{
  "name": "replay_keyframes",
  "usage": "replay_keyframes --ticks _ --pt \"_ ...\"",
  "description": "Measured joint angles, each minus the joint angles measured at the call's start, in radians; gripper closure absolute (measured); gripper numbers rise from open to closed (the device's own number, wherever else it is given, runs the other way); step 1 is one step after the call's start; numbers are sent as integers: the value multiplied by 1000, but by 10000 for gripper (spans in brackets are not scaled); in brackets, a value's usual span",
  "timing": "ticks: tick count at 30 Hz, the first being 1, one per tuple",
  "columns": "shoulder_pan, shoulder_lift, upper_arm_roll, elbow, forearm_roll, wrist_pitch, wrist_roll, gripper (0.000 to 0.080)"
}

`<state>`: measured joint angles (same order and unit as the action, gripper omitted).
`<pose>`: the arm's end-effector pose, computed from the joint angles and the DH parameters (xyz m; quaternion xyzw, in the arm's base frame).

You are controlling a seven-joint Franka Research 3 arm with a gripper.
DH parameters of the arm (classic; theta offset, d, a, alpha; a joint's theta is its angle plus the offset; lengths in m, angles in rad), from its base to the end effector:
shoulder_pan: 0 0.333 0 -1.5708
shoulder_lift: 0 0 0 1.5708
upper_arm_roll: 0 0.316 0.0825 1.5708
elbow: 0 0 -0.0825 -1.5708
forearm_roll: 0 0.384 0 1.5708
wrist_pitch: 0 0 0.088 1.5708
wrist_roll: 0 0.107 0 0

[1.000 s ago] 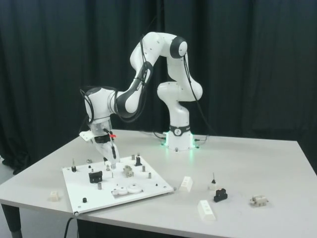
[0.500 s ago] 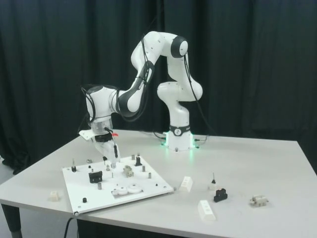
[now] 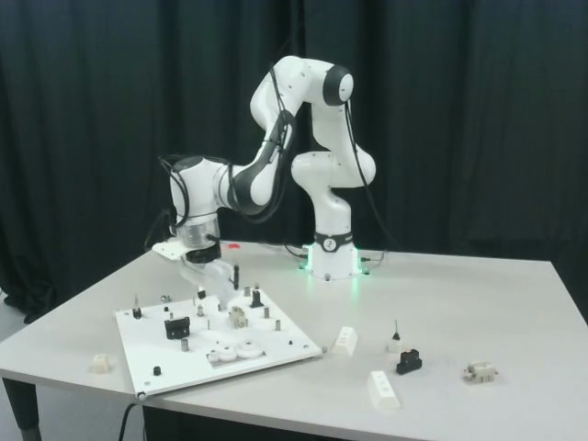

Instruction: Pick USB.

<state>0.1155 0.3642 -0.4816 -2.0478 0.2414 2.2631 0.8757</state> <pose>0.5472 -0.1970 0.2714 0.7681 -0.6385 -0.0477 0.0070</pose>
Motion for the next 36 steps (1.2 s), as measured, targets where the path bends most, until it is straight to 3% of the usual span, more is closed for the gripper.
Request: replay_keyframes --ticks 27,36 --pt "267 -59 8 -18 0 -23 74 3" --pt "340 -60 39 -14 6 -40 170 3"
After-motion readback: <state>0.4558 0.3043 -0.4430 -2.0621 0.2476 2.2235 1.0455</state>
